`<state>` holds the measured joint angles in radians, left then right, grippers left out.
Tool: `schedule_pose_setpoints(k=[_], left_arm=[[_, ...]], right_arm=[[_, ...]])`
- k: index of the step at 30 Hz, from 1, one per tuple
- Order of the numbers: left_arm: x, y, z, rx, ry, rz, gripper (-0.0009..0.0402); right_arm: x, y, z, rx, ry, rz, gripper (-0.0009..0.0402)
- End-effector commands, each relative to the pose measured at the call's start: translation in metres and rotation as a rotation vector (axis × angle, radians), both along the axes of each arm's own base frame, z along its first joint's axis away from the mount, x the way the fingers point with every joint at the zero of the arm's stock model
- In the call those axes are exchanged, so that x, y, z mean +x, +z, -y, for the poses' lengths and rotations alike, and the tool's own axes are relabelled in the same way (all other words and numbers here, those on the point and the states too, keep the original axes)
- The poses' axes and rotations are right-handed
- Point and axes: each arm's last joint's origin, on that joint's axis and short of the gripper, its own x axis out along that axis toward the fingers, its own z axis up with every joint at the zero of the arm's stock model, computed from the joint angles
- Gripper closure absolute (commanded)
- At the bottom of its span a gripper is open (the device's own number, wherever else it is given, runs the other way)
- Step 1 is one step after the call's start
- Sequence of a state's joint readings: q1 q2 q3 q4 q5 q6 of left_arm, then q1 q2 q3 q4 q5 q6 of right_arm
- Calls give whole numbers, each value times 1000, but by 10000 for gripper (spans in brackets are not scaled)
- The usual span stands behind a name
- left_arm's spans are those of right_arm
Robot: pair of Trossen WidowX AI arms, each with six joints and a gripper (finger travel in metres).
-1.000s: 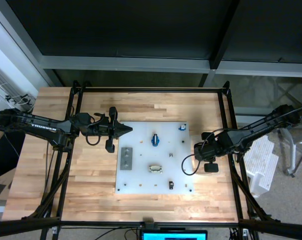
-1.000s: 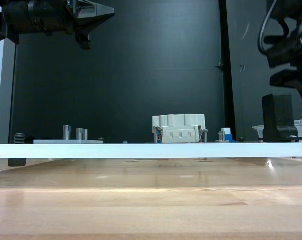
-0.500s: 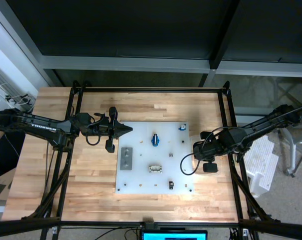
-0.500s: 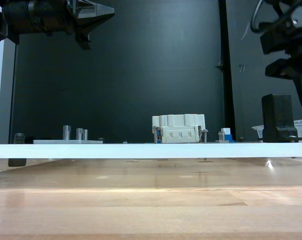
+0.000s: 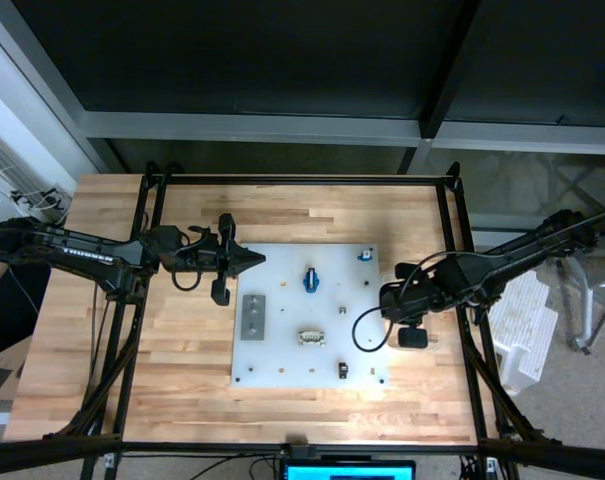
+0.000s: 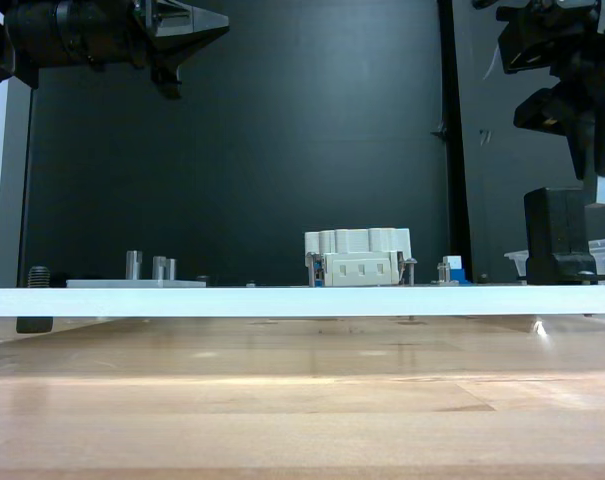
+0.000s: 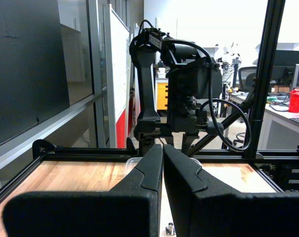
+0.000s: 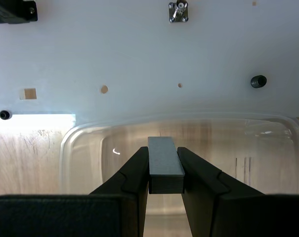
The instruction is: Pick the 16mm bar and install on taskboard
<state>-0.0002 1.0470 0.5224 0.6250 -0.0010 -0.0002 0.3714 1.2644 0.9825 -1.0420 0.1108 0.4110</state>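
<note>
Right pincer [image 8: 163, 154] clamps 16mm bar [image 8: 165, 167] above clear tray [image 8: 85, 143]; left pincer [image 7: 162, 154] together, raised over taskboard [image 5: 282, 358] left edge.

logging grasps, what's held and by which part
The right end effector, over the taskboard's right edge, grips the 16mm bar by its sides, tip protruding. The left end effector, over its far-left corner, is shut, empty.

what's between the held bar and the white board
Right wrist view: only the clear tray rim, between the bar in the right gripper and the taskboard.
</note>
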Motion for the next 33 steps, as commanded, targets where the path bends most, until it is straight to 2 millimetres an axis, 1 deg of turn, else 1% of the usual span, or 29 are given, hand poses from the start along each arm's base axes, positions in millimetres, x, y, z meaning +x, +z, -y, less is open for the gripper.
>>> schedule_pose_setpoints(k=[1,20,33], left_arm=[[0,0,0,0,0,0,393],[0,0,0,0,0,1,393],[0,0,0,0,0,1,393]], right_arm=[[4,0,-4,0,-2,-9,357],[31,2,-42,13,-21,-33,357],[48,3,-77,29,-46,-45,357]])
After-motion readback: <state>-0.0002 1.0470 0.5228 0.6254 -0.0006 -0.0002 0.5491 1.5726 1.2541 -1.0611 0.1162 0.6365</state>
